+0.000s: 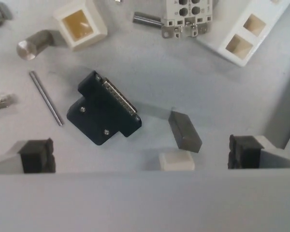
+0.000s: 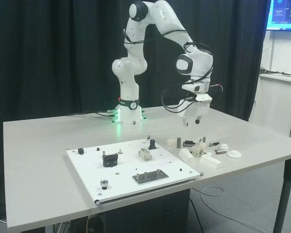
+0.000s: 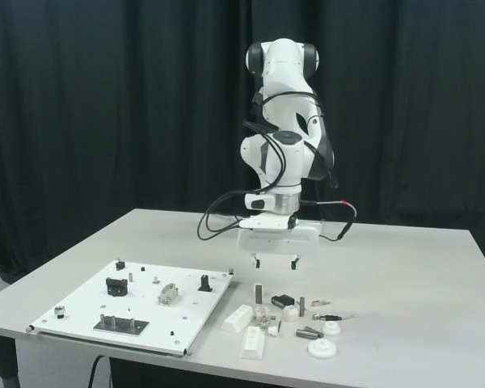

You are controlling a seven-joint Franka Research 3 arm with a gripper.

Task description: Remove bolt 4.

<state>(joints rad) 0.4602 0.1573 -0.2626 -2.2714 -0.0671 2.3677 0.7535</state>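
Note:
My gripper [image 2: 193, 121] [image 3: 276, 263] hangs open above a cluster of loose parts on the grey table, to the right of the white board [image 2: 128, 167] [image 3: 186, 315]. Nothing is between the fingers [image 1: 36, 155]. In the wrist view my gripper [image 1: 140, 153] is over a black connector [image 1: 105, 108], a grey block [image 1: 184, 131] and a small white block [image 1: 176, 161]. Small black bolts stand on the board, such as one at its far left corner [image 2: 81, 151] and a knurled one near its front edge [image 2: 105, 183]. No numbers show, so I cannot tell which is bolt 4.
Around the connector lie a thin metal pin [image 1: 46, 98], a metal cylinder [image 1: 31, 46], a white square housing [image 1: 79, 24] and a long white housing [image 1: 244, 31]. The board carries a black bracket [image 2: 110, 159] and a grey plate [image 2: 148, 177]. White discs [image 3: 322, 347] lie near the table's front edge.

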